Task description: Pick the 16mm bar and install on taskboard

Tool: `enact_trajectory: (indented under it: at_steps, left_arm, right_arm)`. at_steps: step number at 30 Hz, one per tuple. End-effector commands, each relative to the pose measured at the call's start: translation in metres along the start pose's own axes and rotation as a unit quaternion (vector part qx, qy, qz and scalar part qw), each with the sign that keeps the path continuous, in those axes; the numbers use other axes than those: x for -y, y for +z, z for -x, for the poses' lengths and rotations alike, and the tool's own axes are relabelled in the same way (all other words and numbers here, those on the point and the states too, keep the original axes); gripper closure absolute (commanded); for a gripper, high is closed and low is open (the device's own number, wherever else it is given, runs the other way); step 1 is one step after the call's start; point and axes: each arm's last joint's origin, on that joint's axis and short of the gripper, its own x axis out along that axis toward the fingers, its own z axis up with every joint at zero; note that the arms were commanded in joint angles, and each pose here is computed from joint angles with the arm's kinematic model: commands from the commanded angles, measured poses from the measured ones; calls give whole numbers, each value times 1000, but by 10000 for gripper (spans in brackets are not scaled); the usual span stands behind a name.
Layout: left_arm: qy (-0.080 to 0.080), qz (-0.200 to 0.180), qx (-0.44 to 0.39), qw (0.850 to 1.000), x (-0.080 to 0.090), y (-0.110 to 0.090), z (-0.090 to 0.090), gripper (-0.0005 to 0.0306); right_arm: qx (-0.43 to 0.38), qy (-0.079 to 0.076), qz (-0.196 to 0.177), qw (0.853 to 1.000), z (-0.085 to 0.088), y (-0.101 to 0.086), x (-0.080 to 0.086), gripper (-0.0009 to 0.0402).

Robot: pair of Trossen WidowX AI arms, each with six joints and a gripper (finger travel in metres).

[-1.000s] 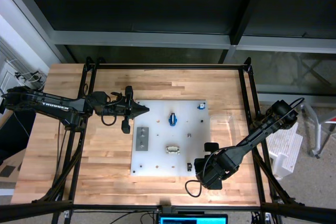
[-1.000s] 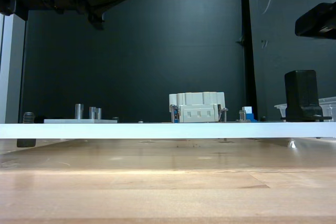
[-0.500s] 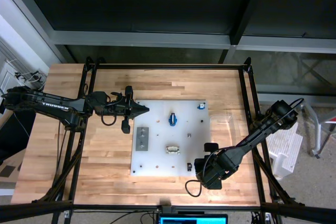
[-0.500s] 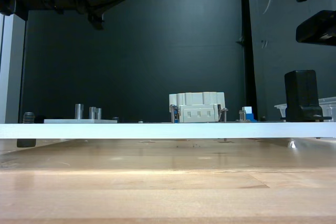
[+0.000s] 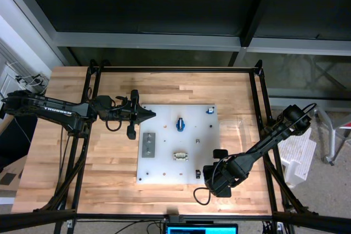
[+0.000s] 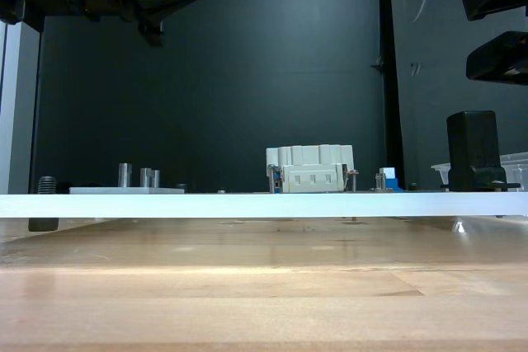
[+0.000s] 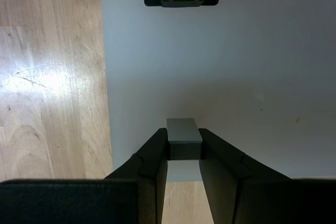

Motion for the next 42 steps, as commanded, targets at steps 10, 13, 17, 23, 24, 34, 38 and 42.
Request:
enact_trajectory:
  at_steps: [10, 13, 17, 23, 24, 34, 38, 42]
  left_arm:
    - [0, 0, 0, 1000, 0, 0, 0, 300]
    - [0, 0, 0, 1000, 0, 0, 0, 300]
    - [0, 0, 0, 1000, 0, 0, 0, 300]
    - [0, 0, 0, 1000, 0, 0, 0, 300]
    - [0, 0, 0, 1000, 0, 0, 0, 300]
    - [0, 0, 0, 1000, 0, 0, 0, 300]
    - [0, 0, 0, 1000, 0, 0, 0, 300]
    - [0, 0, 0, 1000, 0, 0, 0, 300]
  right_arm:
    - [6, 6, -1, 1000, 0, 1, -1, 359]
    - [7, 6, -2, 1000, 0, 1, -1, 332]
    - [8, 7, -3, 1000, 1, 2, -1, 296]
    - [10, 10, -3, 1000, 2, 2, -1, 252]
    - [11, 10, -3, 1000, 3, 2, -1, 245]
    - [8, 32, -4, 999, 20, -2, 4, 205]
    - [14, 36, -6, 999, 30, -5, 7, 199]
    - [19, 40, -6, 999, 36, -6, 9, 199]
